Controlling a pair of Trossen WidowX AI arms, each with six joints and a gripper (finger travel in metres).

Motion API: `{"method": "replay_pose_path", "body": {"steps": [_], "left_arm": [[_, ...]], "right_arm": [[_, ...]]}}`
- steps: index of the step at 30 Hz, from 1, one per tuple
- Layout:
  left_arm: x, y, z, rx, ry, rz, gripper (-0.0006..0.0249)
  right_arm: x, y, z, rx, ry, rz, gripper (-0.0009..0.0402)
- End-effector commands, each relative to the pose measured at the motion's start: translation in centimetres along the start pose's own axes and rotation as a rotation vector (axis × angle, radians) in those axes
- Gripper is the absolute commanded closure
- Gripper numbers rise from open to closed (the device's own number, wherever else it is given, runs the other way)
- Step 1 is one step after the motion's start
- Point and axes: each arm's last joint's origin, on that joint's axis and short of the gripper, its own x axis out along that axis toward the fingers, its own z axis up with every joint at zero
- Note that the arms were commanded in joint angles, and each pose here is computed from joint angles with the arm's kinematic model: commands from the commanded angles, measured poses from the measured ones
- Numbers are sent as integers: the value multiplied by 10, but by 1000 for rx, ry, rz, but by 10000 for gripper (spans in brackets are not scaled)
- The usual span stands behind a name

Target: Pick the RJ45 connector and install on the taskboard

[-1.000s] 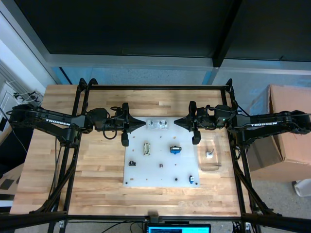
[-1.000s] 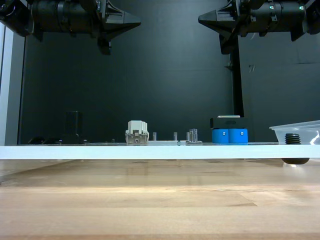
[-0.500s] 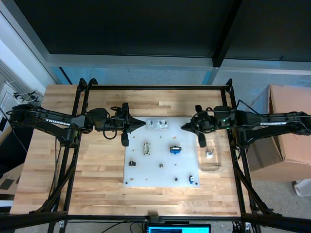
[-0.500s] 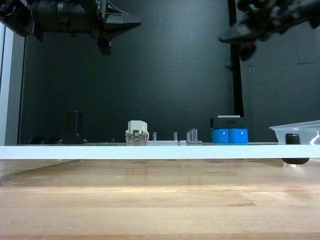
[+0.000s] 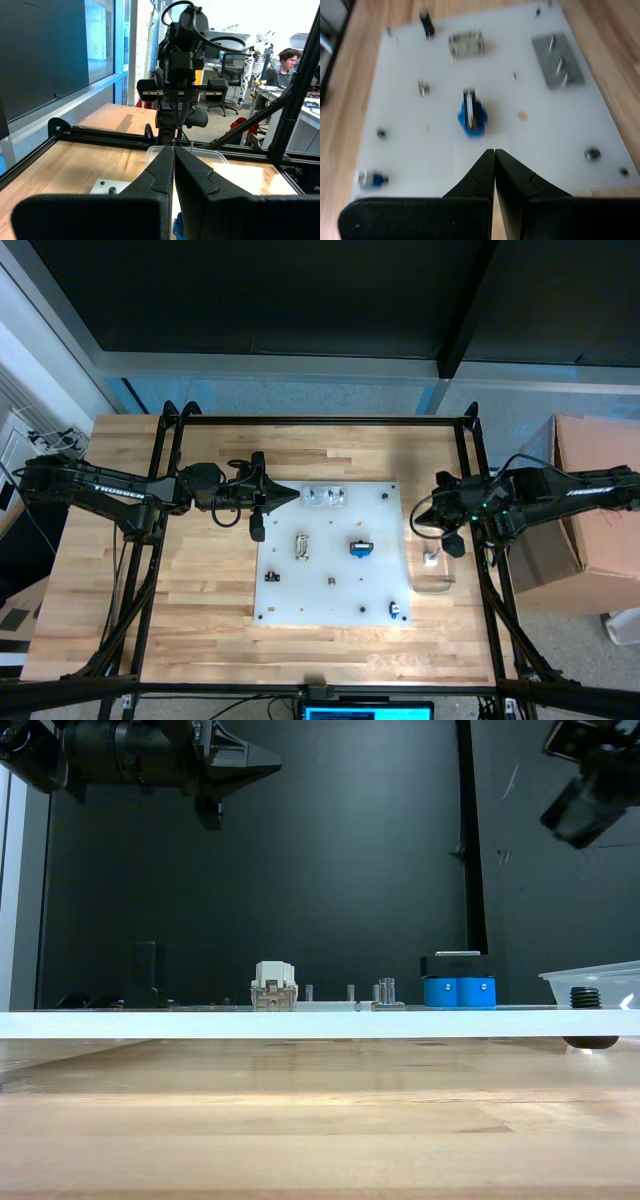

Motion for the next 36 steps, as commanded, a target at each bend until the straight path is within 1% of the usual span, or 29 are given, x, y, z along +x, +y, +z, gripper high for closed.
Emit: {"method": "replay_pose_path", "body": {"steps": [1, 5, 8, 11, 13, 16, 22, 24, 28, 31, 33, 36], "left_arm": [[0, 0, 0, 0, 0, 0, 243], [0, 0, 0, 0, 0, 0, 243], [0, 0, 0, 0, 0, 0, 243], [0, 0, 0, 0, 0, 0, 243], [0, 0, 0, 0, 0, 0, 243], [0, 0, 0, 0, 0, 0, 243], [0, 0, 0, 0, 0, 0, 243], [0, 0, 0, 0, 0, 0, 243], [0, 0, 0, 0, 0, 0, 243], [0, 0, 0, 0, 0, 0, 243], [0, 0, 0, 0, 0, 0, 243], [0, 0, 0, 0, 0, 0, 243]], "right_arm": [[-10, 2, -2, -9, 68, -1, 394], [-21, 1, -9, -25, 182, -14, 394], [-28, 1, -13, -32, 253, -5, 393], [-34, 2, -16, -26, 315, 29, 393], [-35, 3, -20, -21, 356, 39, 393], [-34, 5, -26, -9, 427, 59, 393], [-21, 10, -30, -37, 533, 43, 393], [-15, 13, -30, -51, 566, 36, 387], [-4, 17, -31, -54, 610, 18, 350], [4, 20, -34, -40, 612, 6, 310], [11, 22, -37, -40, 604, -18, 282], [21, 25, -42, -39, 612, -27, 246]]}}
